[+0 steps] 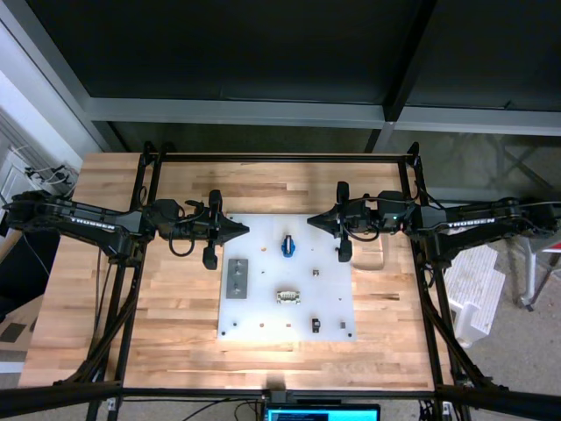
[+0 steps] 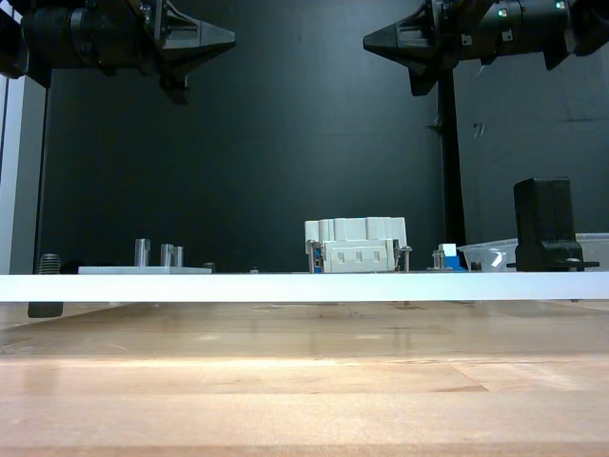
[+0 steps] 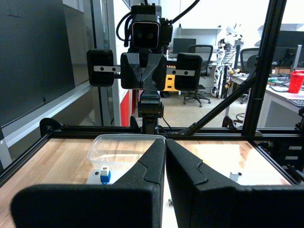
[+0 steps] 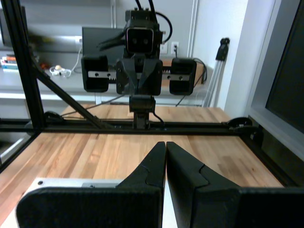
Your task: Pick the 16mm bar and install on taskboard
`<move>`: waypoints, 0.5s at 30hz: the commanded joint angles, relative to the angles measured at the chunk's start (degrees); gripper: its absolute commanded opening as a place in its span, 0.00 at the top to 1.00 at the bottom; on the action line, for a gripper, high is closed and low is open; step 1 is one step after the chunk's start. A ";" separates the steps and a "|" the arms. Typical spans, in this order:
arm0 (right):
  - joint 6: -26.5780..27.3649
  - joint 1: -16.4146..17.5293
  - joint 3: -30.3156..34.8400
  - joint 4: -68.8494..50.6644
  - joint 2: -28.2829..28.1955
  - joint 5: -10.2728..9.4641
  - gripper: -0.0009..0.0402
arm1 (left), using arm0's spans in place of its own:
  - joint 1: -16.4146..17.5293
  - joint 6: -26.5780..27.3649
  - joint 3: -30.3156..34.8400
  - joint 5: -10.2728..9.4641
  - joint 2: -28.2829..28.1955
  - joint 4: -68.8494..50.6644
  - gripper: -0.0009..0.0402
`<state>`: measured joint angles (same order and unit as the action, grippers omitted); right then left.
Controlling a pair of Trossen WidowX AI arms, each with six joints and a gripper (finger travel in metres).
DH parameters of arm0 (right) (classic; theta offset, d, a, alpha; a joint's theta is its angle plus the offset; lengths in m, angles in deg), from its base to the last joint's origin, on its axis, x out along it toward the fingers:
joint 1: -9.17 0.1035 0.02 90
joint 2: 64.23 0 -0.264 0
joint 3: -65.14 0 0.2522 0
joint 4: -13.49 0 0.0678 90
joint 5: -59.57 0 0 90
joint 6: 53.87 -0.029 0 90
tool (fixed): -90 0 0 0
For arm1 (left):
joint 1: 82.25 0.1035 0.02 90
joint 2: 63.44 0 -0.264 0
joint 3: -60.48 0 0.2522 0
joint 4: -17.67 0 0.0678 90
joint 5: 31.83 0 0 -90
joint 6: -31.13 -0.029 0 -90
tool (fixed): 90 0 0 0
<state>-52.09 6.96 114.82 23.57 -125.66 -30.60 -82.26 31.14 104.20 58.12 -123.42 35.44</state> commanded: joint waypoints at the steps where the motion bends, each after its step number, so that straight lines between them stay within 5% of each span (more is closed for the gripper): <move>1: -0.07 0.13 -1.66 2.56 -0.02 0.02 0.98 | 0.00 0.00 0.00 0.02 -0.02 0.00 0.98; 15: -1.36 0.28 -4.66 6.67 -0.02 0.02 0.98 | 0.00 0.00 0.00 0.02 -0.02 0.00 0.98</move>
<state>-53.51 7.22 110.19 29.97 -125.66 -30.64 -82.26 31.14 104.20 58.14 -123.44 35.44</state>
